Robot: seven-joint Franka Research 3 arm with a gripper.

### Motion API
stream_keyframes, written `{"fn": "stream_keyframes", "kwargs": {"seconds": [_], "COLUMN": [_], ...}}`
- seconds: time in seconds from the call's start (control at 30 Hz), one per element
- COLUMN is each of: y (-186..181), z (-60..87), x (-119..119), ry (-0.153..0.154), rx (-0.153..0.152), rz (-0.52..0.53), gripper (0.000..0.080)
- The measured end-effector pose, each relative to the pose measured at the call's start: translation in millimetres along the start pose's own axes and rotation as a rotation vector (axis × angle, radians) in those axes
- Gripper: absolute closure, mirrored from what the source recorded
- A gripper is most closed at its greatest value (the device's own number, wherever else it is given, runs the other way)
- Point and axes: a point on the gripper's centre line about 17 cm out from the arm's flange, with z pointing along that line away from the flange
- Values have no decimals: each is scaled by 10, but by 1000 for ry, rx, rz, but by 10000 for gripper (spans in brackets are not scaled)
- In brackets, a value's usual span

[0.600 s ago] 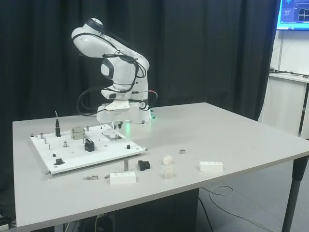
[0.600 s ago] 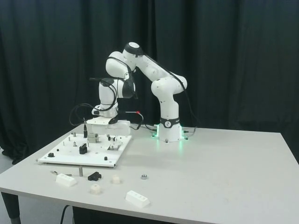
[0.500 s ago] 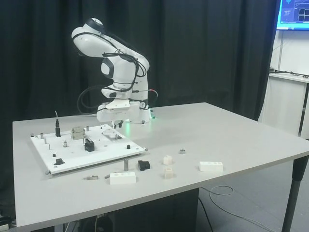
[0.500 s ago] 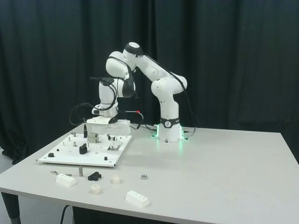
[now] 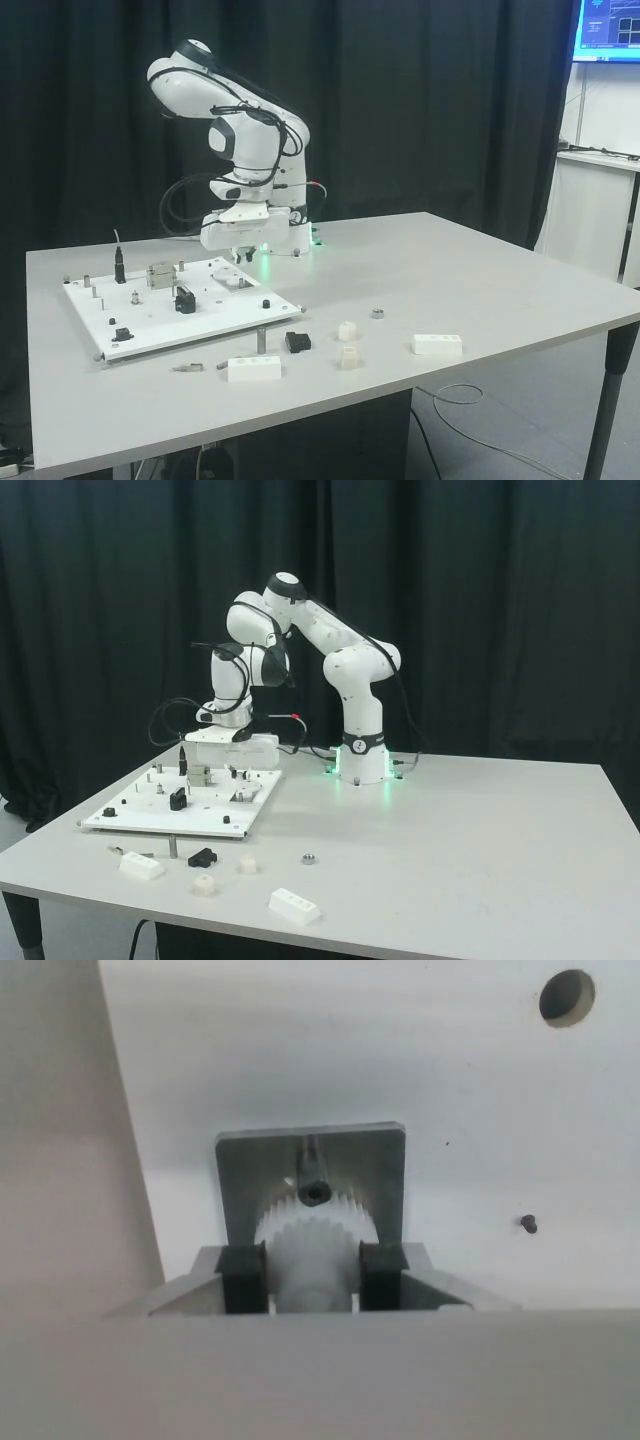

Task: Place small gear.

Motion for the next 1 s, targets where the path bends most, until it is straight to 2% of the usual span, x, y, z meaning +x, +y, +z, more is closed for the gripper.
{"fn": "stream_keyframes", "kwargs": {"seconds": [0.5,1.0], "y": [-10,-326], "z": [-9,-133], "x": [20,397], "ry": [8,104], "rx": [5,55], "rz": [0,-52], "gripper": [609,609]}}
